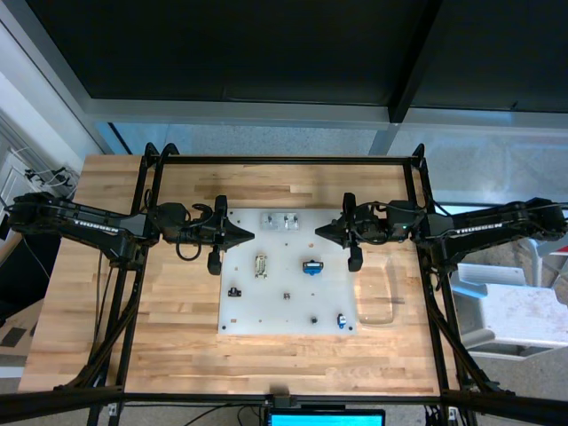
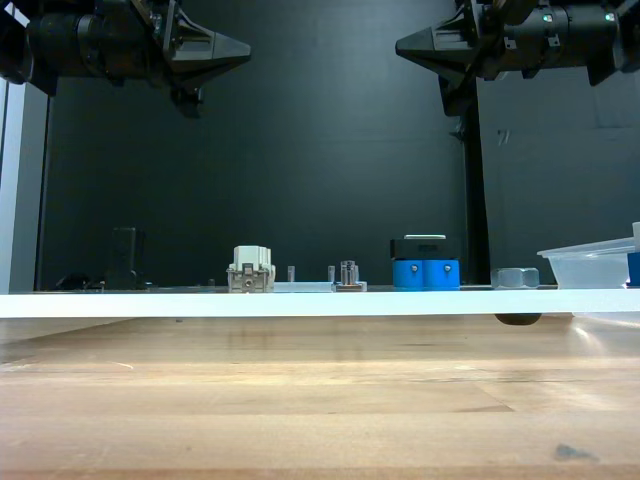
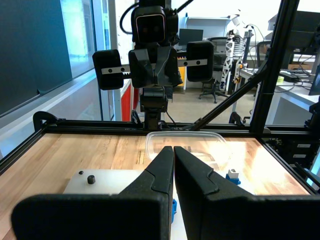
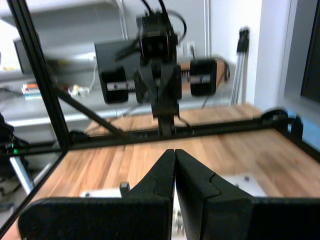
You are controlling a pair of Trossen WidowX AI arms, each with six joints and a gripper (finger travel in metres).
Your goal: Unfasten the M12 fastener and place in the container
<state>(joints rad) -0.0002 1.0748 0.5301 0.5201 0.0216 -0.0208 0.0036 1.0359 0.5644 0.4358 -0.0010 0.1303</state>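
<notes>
Small silver M12 nut (image 2: 515,277) sits on its stud at the near right of the white board (image 1: 266,311), outside the clear plastic rectangular tray (image 1: 380,312) just right of the board. Left claw (image 1: 251,236) and right claw (image 1: 318,232) hover high over the board's far part with their tips facing, both closed and empty.

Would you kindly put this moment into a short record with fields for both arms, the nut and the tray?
left end effector: shut, holding nothing, high above the far left part of the white board
right end effector: shut, holding nothing, high above the board's far right part
M12 nut: sits low on the board near its near right edge, no ribs showing beneath it
container: beside the board's right edge, no nut in it
task stage: unfastening not yet begun
</notes>
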